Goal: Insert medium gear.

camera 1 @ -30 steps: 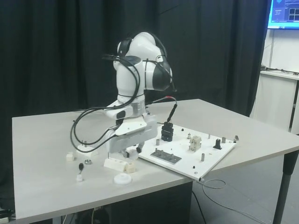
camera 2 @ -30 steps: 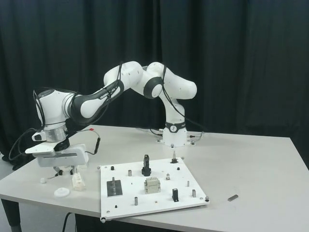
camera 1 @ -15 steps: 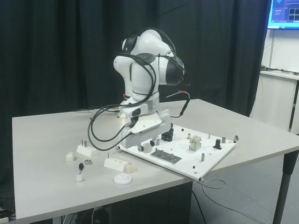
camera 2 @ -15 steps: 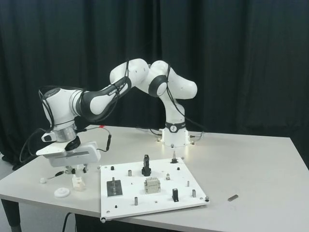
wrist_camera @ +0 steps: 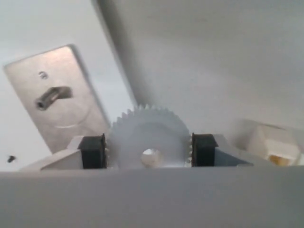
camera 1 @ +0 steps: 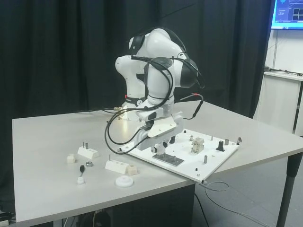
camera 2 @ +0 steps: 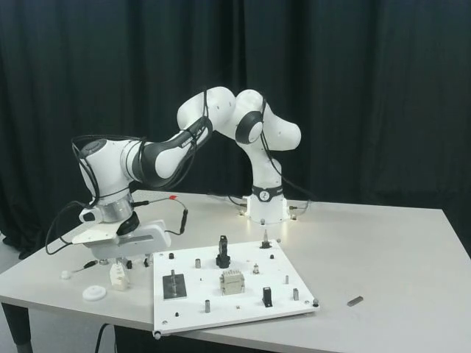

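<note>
Two black finger pads point(wrist_camera: 92, 151) of our gripper point(wrist_camera: 148, 153) are closed on the white toothed medium gear point(wrist_camera: 149, 142), one pad at each side of its rim, and the round bore in its middle is free. We carry the gear above the near edge of the white assembly board point(camera 2: 243, 309). Farther ahead in the wrist view lies the grey metal plate point(wrist_camera: 52, 92) with its short upright peg point(wrist_camera: 47, 98). We judge that the bore must come straight over this peg, and the peg lies well to one side of the gear.
</note>
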Controlling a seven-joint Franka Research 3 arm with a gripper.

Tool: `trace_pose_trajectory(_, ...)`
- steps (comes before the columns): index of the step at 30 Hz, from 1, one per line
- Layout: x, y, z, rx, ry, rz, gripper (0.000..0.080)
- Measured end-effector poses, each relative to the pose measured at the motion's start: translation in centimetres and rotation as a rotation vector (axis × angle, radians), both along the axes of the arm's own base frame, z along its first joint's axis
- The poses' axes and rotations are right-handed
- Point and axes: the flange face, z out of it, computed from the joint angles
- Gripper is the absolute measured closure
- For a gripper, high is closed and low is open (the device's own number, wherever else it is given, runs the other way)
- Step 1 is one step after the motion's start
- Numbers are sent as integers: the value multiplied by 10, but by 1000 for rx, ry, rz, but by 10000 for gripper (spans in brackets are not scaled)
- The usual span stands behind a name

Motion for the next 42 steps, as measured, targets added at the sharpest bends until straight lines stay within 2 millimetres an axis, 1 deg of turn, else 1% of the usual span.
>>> trace_pose_trajectory(11,-5,26,-2,-14,29,-12,412)
trace_pose_trajectory(19,-16,37,-8,-38,34,-26,412)
trace_pose_trajectory(29,-39,50,-21,-68,-17,-33,412)
trace_pose_trajectory(42,-78,68,-22,-120,-160,-42,413)
